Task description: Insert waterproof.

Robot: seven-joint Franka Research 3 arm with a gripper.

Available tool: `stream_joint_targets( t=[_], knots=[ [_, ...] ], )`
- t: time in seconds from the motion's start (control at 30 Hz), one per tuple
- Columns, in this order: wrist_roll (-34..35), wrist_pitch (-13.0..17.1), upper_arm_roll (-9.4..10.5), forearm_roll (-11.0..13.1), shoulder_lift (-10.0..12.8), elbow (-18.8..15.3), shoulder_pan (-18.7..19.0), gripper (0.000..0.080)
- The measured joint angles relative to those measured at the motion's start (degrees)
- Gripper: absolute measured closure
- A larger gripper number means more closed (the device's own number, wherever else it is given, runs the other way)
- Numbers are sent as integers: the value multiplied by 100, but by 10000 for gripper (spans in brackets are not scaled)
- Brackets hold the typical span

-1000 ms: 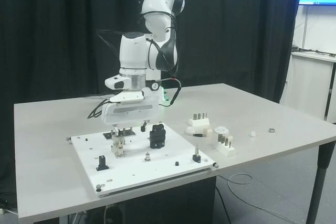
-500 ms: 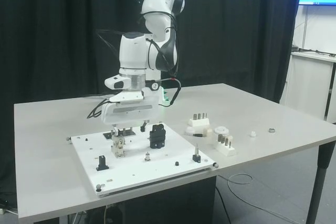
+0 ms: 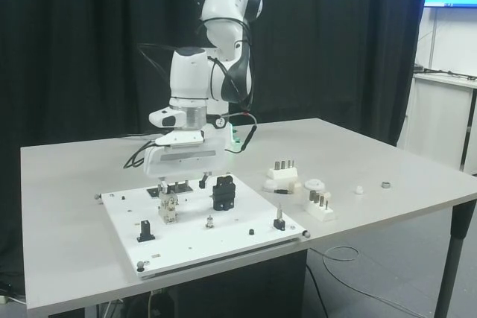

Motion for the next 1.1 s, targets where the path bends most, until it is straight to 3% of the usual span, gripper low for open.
stream_joint_targets(
  t=[1.1],
  knots=[
    [0,168,10,143,-15,-87,10,3]
  ],
)
